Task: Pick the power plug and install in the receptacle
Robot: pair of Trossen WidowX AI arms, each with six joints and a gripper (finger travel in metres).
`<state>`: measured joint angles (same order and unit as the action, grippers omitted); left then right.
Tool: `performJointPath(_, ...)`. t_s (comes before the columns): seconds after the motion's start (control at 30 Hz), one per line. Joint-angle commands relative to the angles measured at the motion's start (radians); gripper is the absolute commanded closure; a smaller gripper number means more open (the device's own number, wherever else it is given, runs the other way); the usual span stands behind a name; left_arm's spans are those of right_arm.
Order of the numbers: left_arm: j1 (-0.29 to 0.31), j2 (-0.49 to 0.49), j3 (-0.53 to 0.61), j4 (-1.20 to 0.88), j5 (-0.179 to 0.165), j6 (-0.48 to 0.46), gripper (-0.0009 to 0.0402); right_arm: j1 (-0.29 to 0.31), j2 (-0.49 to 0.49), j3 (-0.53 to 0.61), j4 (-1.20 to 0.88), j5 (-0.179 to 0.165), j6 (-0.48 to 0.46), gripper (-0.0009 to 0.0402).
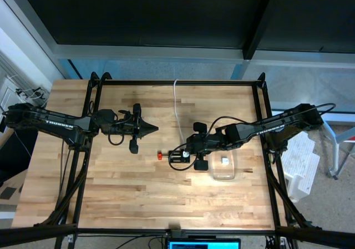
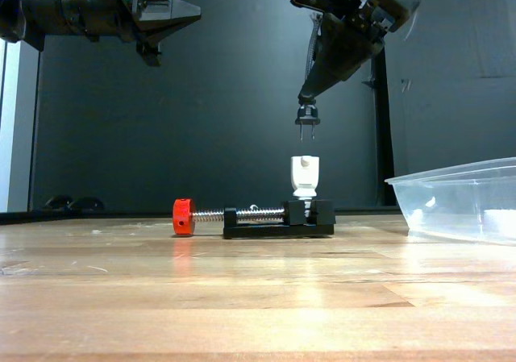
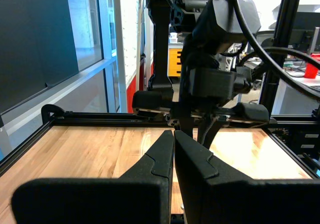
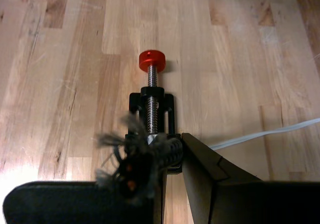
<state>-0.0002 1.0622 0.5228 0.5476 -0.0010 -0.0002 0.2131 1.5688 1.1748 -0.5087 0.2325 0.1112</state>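
Pinching the power plug [image 2: 306,120] at its top, your right gripper [image 2: 307,98] hangs in the air over the middle of the table. Its fingers are closed on the plug. The plug's two little metal pins point down.

In the low view the plug is at 12 o'clock from the receptacle [image 2: 305,175], right above it, with a small gap between them. They do not touch. The receptacle stands up straight in the black vise [image 2: 278,217]. The vise sits flat on the wooden table [image 2: 242,297]. Its red knob [image 2: 183,217] sticks out at 9 o'clock.

In the high view a white cable [image 1: 177,110] runs from the vise toward 12 o'clock, to the far edge of the table. A clear tray [image 1: 217,174] lies just beside the vise at 3 o'clock, with a tiny white block [image 1: 225,161] inside it.

Your left gripper [image 1: 155,128] is up in the air at 10 o'clock from the vise, well apart from it. Its fingers are pressed together and hold nothing.
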Motion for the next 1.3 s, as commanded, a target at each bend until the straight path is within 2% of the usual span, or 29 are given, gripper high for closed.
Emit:
performJointPath(0.03,0.000,0.000,0.000,0.000,0.000,0.000,0.0393,0.001,0.010,-0.005,0.005,0.000,0.003,0.0393)
performJointPath(0.37,0.000,0.000,0.000,0.000,0.000,0.000,0.0393,0.001,0.010,-0.021,0.025,0.000,0.003,0.0393)
performJointPath(0.67,0.000,0.000,0.000,0.000,0.000,0.000,0.0393,0.001,0.029,-0.034,0.067,-0.025,0.002,0.0393)
performJointPath(1.3,0.000,0.000,0.000,0.000,0.000,0.000,0.0393,-0.002,0.034,-0.039,0.080,-0.024,-0.016,0.0393)
